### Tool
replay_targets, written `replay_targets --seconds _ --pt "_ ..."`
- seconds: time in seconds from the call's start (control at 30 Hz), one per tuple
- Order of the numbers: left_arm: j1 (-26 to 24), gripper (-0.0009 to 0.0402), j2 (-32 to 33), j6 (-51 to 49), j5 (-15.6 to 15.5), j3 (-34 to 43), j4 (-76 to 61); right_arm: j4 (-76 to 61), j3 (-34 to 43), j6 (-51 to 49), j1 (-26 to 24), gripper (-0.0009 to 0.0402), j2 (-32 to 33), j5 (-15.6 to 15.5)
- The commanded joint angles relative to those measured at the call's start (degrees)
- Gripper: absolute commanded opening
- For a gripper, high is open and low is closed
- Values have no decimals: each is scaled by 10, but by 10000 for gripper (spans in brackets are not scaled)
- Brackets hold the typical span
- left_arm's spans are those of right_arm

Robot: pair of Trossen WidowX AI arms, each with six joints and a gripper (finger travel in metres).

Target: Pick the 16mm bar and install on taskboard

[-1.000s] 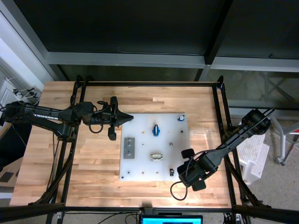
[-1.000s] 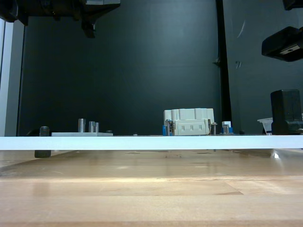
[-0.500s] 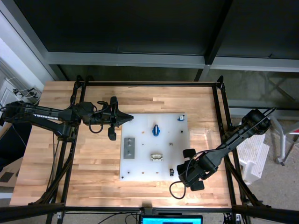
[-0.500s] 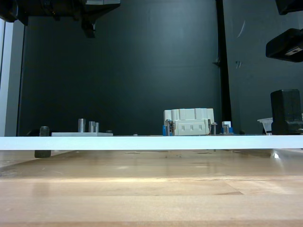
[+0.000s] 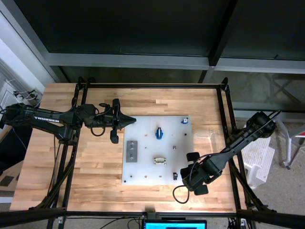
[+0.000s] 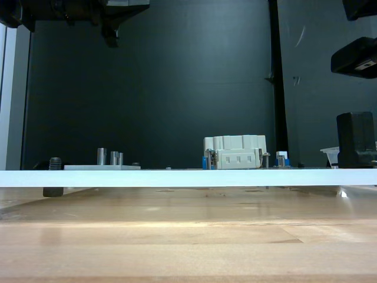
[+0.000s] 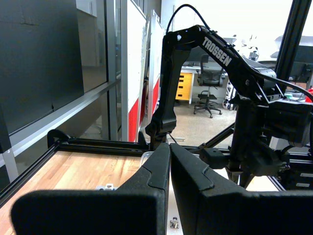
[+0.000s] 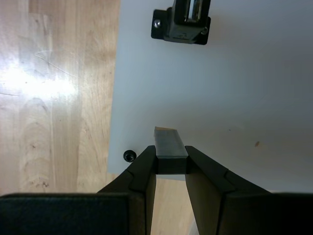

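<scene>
Hanging over the near right corner of the flat white plastic taskboard (image 5: 143, 143), the right gripper (image 8: 171, 157) is clenched on the dark-grey square-section metal bar (image 8: 170, 146); to my eye that puts the job at the carrying step, with the pick done and the install not yet begun. The bar is short and blunt, matt on its sides with a paler, brownish end face; it sits pinched between the two black fingers (image 8: 139, 171) and pokes out past their tips, held above the board's near edge and in no seat. Just beyond it a small black bracket (image 8: 182, 22) stands on the board. I judge the next move calls for carrying the bar across to its seat, squaring it up and lowering it straight; which seat that is I cannot tell, though the grey metal block with upright pegs (image 5: 131, 151) toward the board's left looks a fair candidate. Between bracket and block sits a beige rectangular connector housing (image 5: 159, 161); farther back is a small blue plastic fitting (image 5: 159, 133). Farther off, raised above the board's far left corner, the left gripper (image 5: 127, 122) points inward; its fingers (image 7: 156, 171) are pressed together on nothing. The butcher-block wooden table (image 5: 95, 181) carries it all.
</scene>
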Motion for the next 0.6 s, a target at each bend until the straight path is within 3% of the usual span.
replay_targets --seconds 0.03,0.6 --pt "0 0 0 0 0 0 0 3 -1 0 0 0 12 -1" --pt "0 0 0 0 0 0 0 6 -2 -2 0 0 16 0"
